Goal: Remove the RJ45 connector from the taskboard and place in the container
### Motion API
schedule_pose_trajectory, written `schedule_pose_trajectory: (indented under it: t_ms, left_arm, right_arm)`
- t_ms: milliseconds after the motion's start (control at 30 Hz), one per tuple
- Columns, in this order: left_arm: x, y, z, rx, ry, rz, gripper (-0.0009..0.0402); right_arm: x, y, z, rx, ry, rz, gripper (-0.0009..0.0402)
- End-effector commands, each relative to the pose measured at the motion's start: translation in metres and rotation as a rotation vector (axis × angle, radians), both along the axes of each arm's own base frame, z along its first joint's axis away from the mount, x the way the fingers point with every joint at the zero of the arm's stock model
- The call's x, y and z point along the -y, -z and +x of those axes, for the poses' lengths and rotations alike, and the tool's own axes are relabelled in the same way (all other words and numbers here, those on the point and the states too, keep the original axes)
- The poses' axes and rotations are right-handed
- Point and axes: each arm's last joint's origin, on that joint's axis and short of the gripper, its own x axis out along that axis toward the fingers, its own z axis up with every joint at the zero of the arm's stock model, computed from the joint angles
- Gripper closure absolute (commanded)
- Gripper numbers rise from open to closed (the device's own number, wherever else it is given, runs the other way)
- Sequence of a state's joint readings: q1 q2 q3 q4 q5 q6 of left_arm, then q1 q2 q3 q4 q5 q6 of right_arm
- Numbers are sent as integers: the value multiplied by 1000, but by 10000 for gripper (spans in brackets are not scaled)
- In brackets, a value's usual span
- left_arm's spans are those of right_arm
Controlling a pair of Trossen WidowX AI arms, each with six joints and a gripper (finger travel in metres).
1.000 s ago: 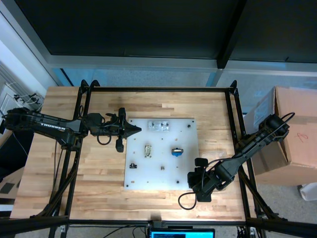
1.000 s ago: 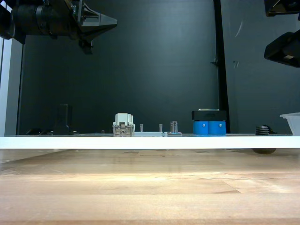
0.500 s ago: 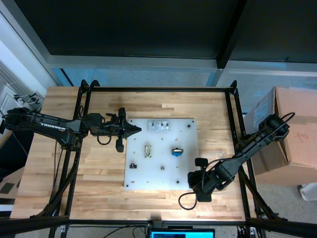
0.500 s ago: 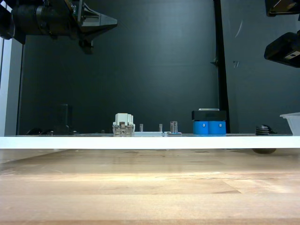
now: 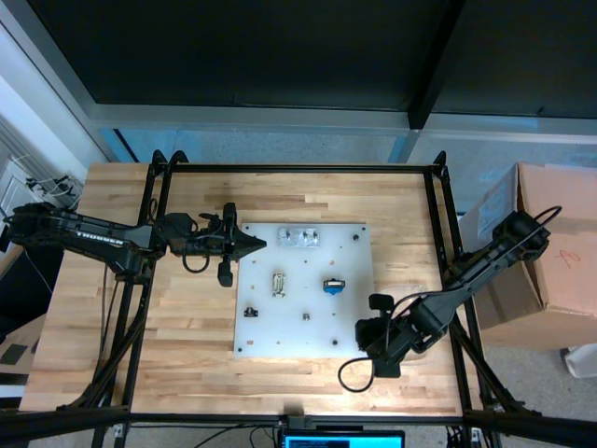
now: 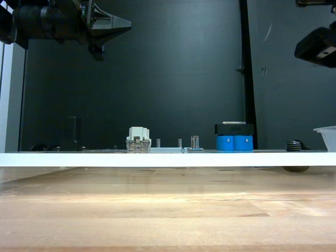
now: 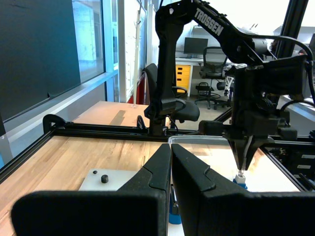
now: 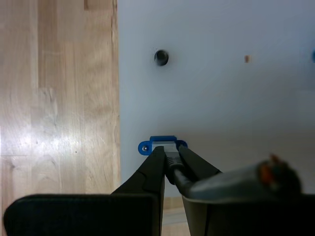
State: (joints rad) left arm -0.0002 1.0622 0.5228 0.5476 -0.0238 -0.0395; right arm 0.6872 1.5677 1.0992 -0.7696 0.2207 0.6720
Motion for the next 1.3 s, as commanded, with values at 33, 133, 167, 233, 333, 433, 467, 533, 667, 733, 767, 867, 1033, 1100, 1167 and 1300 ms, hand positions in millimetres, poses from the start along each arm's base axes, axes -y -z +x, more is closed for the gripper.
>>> schedule_pose_trajectory:
  t_ms: [33, 133, 167, 233, 333, 433, 467, 533, 667, 733, 767, 867, 1033, 1100, 1167, 1300]
  left_arm:
    - [0, 0, 0, 0, 0, 0, 393]
    - [0, 0, 0, 0, 0, 0, 393]
    - [0, 0, 0, 0, 0, 0, 393]
    - [0, 0, 0, 0, 0, 0, 393]
    - [0, 0, 0, 0, 0, 0, 393]
    - [0, 0, 0, 0, 0, 0, 393]
    - [0, 0, 0, 0, 0, 0, 393]
    - [0, 0, 0, 0, 0, 0, 393]
    - [0, 0, 0, 0, 0, 0, 393]
    - [0, 0, 0, 0, 0, 0, 393]
    - [0, 0, 0, 0, 0, 0, 393]
    - [0, 0, 0, 0, 0, 0, 393]
    - [0, 0, 0, 1, 0, 0, 393]
    - [0, 0, 0, 0, 0, 0, 393]
    - [0, 0, 0, 0, 0, 0, 393]
    - [0, 0, 0, 1, 0, 0, 393]
  right_arm:
    - [1, -2, -1, 1, 2, 3, 393]
    - [2, -6, -1, 9, 5, 9, 393]
    - [2, -7, -1, 11, 5, 10, 393]
    - [3, -8, -1, 9, 5, 9, 394]
    - [3, -9, -2, 6, 5, 7, 393]
    - [4, -10, -2, 8, 6, 8, 394]
    - [4, -10, -2, 9, 7, 8, 393]
    - [5, -11, -3, 11, 8, 11, 393]
    - [9, -11, -7, 15, 13, 14, 383]
    - [12, -10, -11, 17, 20, 19, 364]
    - [13, -9, -12, 18, 20, 19, 351]
    - [18, -10, -17, 34, 28, 3, 307]
    - [32, -8, -32, 40, 54, 13, 227]
    - [38, -7, -39, 42, 62, 18, 200]
    - [44, -5, -47, 44, 75, 27, 177]
    - [57, -3, -63, 49, 82, 39, 150]
